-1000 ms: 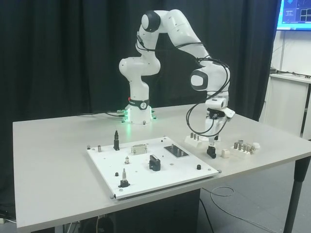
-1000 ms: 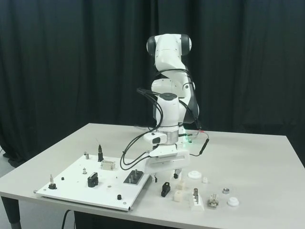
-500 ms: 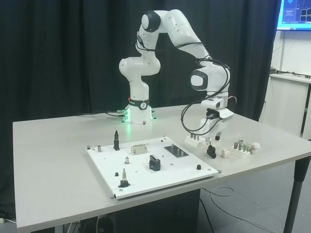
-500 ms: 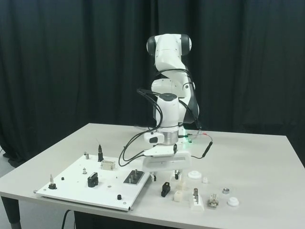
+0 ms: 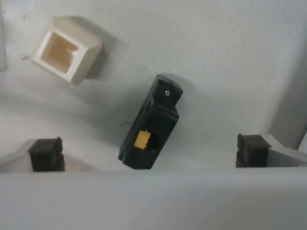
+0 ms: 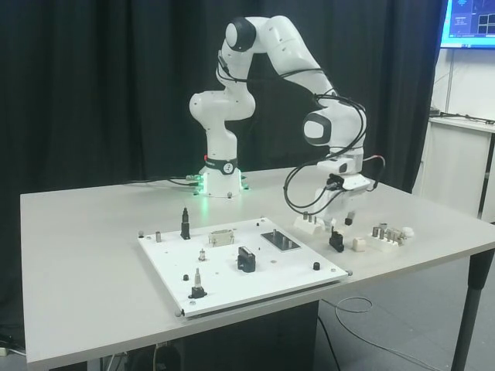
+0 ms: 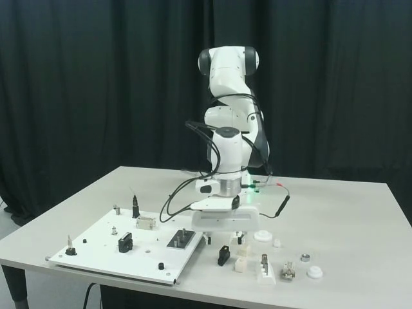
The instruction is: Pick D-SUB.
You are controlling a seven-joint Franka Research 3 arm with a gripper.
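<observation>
The D-SUB (image 6: 220, 236) is a small grey connector seated on the white board (image 6: 290, 272), towards the arm's base; the second room view shows the D-SUB (image 7: 145, 223) too. My gripper (image 6: 340, 221) hangs off the board's side, well away from it, over a black part (image 6: 336, 240) lying on the table. In the wrist view the gripper (image 5: 148, 152) is open, its black fingertips (image 5: 45, 153) wide apart, and the black part (image 5: 151, 122) lies below them, untouched. The second room view shows the gripper (image 7: 224, 238) just above that part (image 7: 223, 255).
A white hollow block (image 5: 69, 49) lies beside the black part. A white holder with grey pegs (image 6: 387, 234) stands further along the table edge. The board also carries a black plug (image 6: 247, 259), a grey plate (image 6: 279, 241) and upright pins (image 6: 186, 222).
The wrist has turned and risen a little above the black part, which stays on the table. The cable loop has swung outward.
</observation>
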